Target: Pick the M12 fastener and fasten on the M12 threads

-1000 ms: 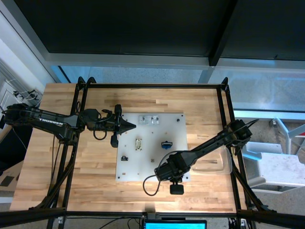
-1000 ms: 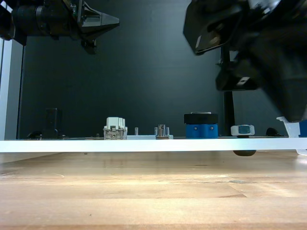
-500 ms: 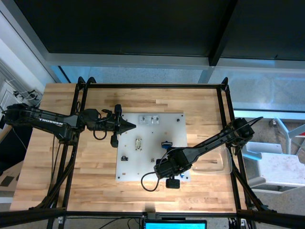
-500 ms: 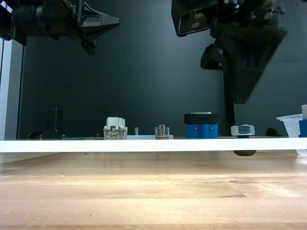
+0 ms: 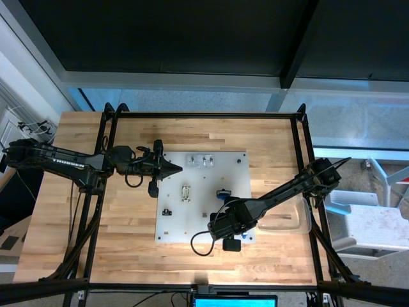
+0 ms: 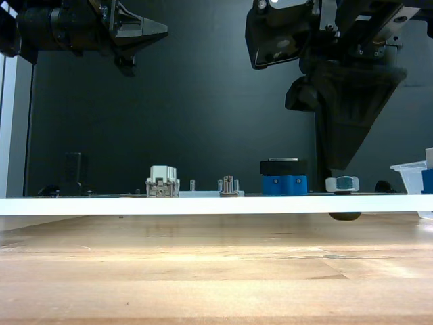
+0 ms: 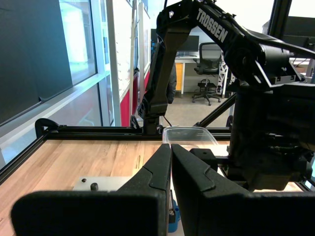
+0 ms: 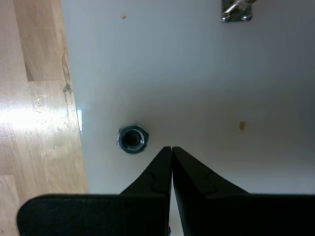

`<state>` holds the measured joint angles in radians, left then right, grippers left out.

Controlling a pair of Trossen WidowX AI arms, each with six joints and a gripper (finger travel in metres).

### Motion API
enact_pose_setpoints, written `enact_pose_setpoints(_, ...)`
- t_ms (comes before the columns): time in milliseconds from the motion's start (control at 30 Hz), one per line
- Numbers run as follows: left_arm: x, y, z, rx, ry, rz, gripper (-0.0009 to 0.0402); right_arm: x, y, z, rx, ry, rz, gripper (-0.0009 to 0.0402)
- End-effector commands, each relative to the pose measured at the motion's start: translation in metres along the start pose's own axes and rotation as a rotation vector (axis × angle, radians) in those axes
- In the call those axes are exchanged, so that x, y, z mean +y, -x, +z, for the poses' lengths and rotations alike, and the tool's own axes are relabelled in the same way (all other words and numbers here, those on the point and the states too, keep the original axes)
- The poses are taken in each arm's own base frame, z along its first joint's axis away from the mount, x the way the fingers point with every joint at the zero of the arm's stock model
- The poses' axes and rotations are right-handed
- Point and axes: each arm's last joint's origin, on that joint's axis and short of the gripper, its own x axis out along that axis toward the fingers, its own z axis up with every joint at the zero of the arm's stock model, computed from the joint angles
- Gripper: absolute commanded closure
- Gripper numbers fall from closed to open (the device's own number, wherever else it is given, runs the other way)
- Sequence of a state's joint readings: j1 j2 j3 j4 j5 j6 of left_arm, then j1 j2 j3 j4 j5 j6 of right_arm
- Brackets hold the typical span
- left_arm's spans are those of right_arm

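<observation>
The right hand (image 8: 172,148) points down over the flat white plastic board (image 8: 206,73), its two black fingers (image 8: 155,179) pressed together with nothing between them; the small silver hexagonal metal nut (image 8: 132,139) sits on the board just beside the fingertips, not touching them, on the side toward the pale wooden surface (image 8: 39,123); its bore looks dark, and whether it is on its stud I cannot tell; the left hand (image 5: 176,169), closed to a thin slit, hovers high, well apart from the nut.
</observation>
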<state>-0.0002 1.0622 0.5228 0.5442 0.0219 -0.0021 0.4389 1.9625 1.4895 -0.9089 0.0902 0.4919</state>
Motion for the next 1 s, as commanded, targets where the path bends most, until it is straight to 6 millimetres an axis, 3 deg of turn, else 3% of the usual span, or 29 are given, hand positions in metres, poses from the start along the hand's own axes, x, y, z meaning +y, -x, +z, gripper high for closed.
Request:
enact_pose_setpoints(33, 0.0, 0.0, 0.0, 0.0, 0.0, 0.0, 0.0393, 0.001, -0.005, 0.001, 0.002, -0.001, 0.005, 0.0393)
enact_pose_setpoints(233, 0.0, 0.0, 0.0, 0.0, 0.0, 0.0, 0.0393, 0.003, -0.01, 0.002, 0.017, 0.002, 0.037, 0.0393)
enact_pose_setpoints(433, 0.0, 0.0, 0.0, 0.0, 0.0, 0.0, 0.0393, 0.009, 0.0, -0.001, 0.13, 0.038, 0.285, 0.0393)
enact_pose_setpoints(1000, 0.0, 0.0, 0.0, 0.0, 0.0, 0.0, 0.0393, 0.0, 0.01, 0.0, 0.0, 0.026, 0.028, 0.0393)
